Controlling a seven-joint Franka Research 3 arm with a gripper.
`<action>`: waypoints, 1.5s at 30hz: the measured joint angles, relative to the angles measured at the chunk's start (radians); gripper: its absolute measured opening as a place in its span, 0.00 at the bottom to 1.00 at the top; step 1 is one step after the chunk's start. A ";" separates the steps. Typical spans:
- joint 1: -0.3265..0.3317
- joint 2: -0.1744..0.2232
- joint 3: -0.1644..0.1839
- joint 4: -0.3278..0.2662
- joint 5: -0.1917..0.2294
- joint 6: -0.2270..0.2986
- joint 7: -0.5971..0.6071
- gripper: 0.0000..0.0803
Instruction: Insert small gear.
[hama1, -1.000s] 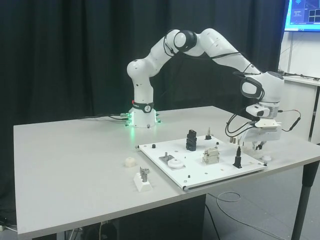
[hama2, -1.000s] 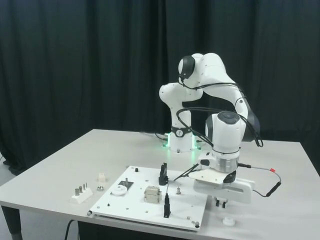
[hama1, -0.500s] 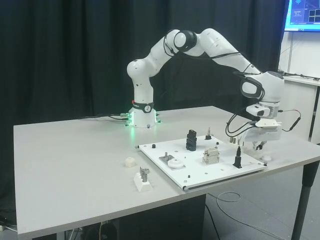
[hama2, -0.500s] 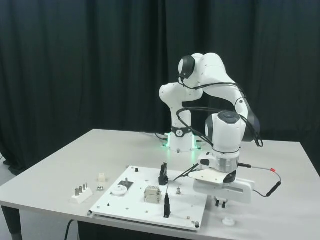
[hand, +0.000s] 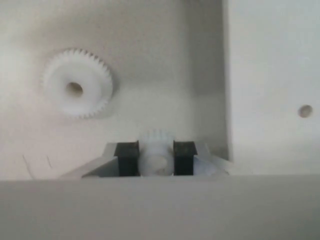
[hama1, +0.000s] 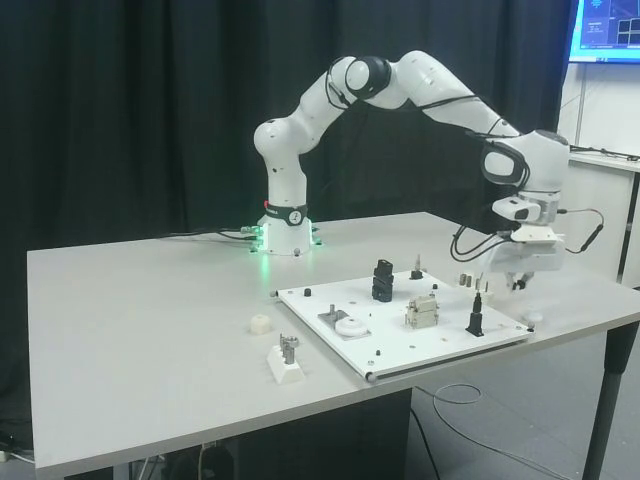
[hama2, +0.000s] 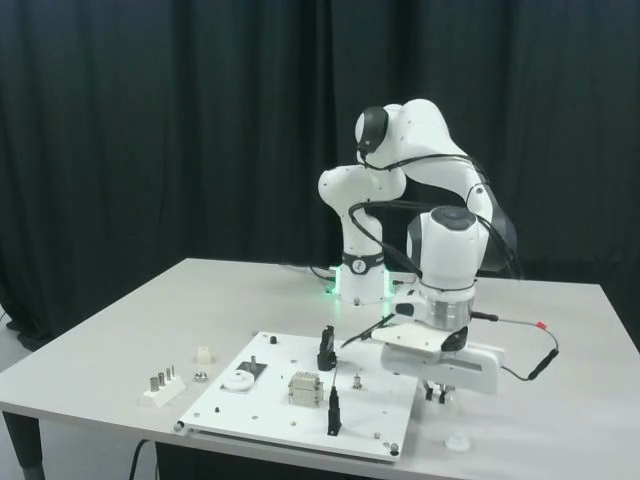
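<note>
Fingers are closed on the small gear, which is held between the black pads above the bench. If the grip is shallow, the gear may be tilted or dropped beside the larger gear below.

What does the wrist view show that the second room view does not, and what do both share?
Only the wrist view shows the small gear clamped between the black fingertips of the gripper. Only the second room view shows the whole arm, the white block with pegs and the parts standing on the white board. Both show the larger gear lying on the grey table beside the board.
</note>
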 joint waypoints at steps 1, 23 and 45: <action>0.000 -0.005 -0.001 0.000 -0.004 -0.008 -0.001 0.17; -0.014 -0.121 -0.053 -0.012 -0.128 -0.218 -0.112 0.17; -0.120 -0.287 -0.052 -0.177 -0.228 -0.259 -0.239 0.17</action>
